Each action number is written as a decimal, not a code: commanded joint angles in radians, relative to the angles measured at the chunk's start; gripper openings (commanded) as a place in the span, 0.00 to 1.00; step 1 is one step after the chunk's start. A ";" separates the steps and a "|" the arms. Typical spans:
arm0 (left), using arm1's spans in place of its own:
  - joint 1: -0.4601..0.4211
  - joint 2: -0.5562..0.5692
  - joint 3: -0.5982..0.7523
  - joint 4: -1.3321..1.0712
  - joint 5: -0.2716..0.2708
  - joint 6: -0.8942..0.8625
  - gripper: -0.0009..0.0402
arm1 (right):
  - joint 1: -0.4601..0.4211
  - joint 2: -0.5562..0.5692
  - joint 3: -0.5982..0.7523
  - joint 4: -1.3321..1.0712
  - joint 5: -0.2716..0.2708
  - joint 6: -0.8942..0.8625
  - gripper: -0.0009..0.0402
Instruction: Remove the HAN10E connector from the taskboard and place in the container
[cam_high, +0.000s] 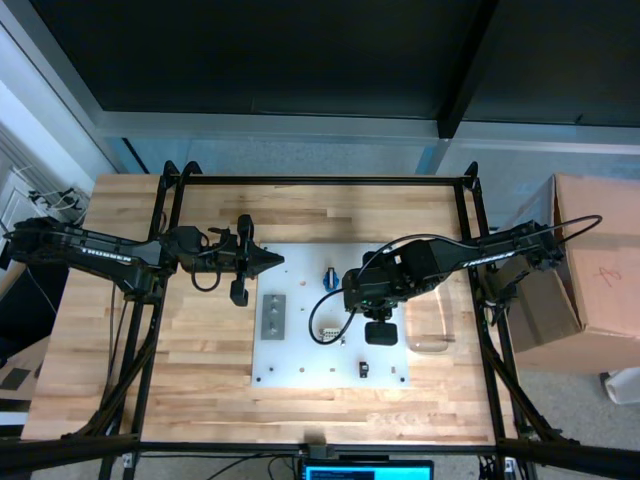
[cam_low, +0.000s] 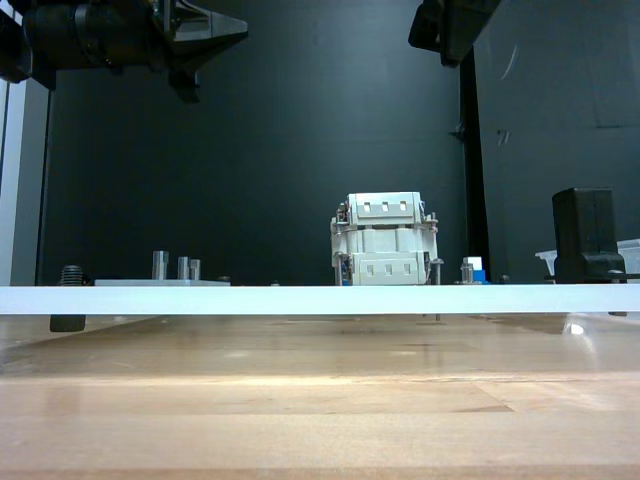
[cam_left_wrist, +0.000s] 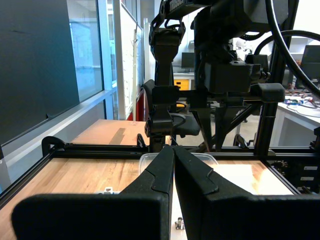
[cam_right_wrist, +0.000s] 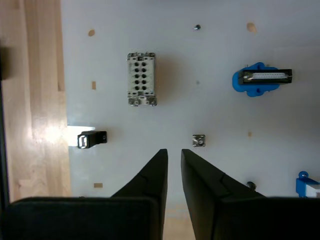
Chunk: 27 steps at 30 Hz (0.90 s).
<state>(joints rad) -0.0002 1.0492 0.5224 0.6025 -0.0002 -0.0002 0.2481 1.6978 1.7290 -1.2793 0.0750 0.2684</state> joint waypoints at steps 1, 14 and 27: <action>0.000 0.000 0.000 0.000 0.000 0.000 0.02 | 0.002 0.000 -0.001 0.004 0.047 0.011 0.21; 0.000 0.000 0.000 0.000 0.000 0.000 0.02 | 0.009 0.144 0.132 -0.003 0.045 0.036 0.67; 0.000 0.000 0.000 0.000 0.000 0.000 0.02 | 0.012 0.316 0.320 -0.023 0.045 0.029 0.75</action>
<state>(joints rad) -0.0002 1.0489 0.5228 0.6022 -0.0006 -0.0002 0.2600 2.0048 2.0407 -1.3025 0.1200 0.2977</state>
